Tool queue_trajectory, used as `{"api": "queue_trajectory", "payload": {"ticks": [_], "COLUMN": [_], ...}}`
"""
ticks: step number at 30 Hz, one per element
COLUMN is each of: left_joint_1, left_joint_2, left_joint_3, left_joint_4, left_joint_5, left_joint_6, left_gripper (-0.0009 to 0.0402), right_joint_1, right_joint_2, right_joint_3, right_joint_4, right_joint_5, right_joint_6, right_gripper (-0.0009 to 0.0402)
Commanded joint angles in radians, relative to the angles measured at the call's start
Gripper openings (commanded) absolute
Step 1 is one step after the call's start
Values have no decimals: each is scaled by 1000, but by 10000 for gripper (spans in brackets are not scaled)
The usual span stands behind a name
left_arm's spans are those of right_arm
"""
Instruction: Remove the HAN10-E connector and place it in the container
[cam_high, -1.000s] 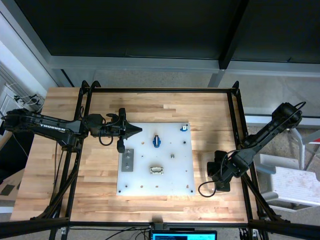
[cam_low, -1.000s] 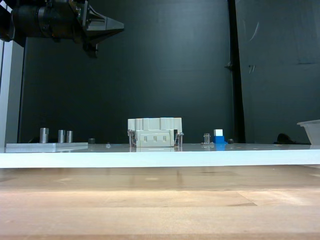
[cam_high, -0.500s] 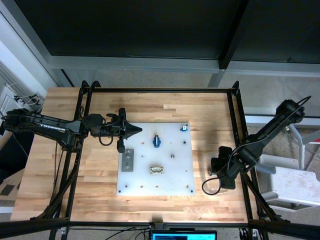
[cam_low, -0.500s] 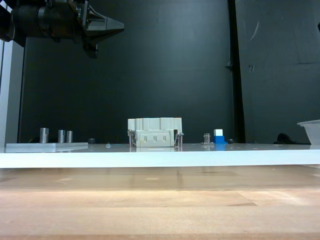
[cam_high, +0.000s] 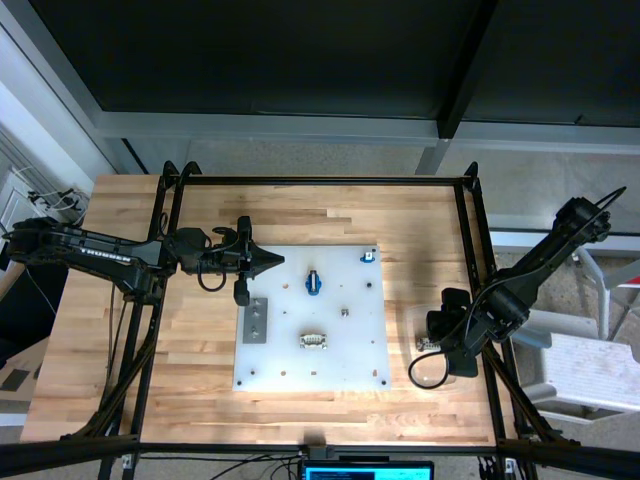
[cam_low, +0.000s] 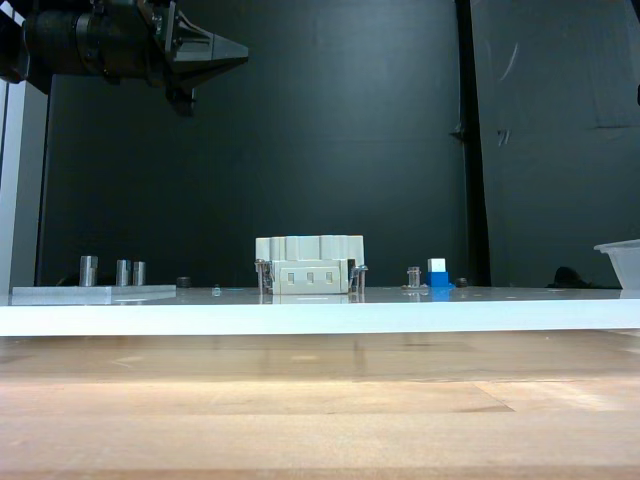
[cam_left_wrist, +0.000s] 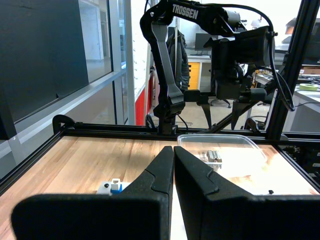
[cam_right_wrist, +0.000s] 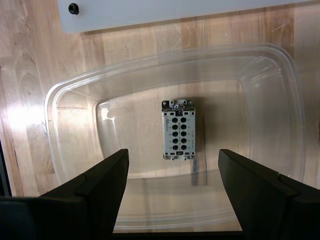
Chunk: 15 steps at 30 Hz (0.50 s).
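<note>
Your right claw (cam_right_wrist: 172, 156), fingers apart, hangs straight above connector (cam_right_wrist: 178, 130) lying in tray (cam_right_wrist: 48, 107), frame right; left claw (cam_high: 277, 260), pressed together, over board (cam_high: 350, 362) upper-left edge.

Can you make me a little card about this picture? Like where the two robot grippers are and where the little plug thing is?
left gripper: shut, holding nothing, high over the far left corner of the white board
right gripper: open, holding nothing, above the container
HAN10-E connector: lying flat inside the container, not touched by either gripper
container: clear tray on the wooden table, right of the white board
white board: holds a blue part, a grey metal plate and a beige housing
task: looks done
</note>
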Motion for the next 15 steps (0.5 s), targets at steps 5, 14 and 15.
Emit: {"api": "queue_trajectory", "payload": {"ticks": [5, 14, 15], "left_joint_1": [0, 0, 0], "left_joint_2": [0, 0, 0], "left_joint_3": [0, 0, 0], "left_joint_4": [0, 0, 0], "left_joint_5": [0, 0, 0], "left_joint_6": [0, 0, 0], "left_gripper": [0, 0, 0], "right_joint_1": [2, 2, 2], "right_joint_2": [0, 3, 3], "right_joint_3": [-4, -5, -5], "right_joint_4": [-5, -3, -3], "right_joint_5": [0, 0, 0], "right_joint_6": [0, 1, 1], "right_gripper": [212, 179, 177]}}
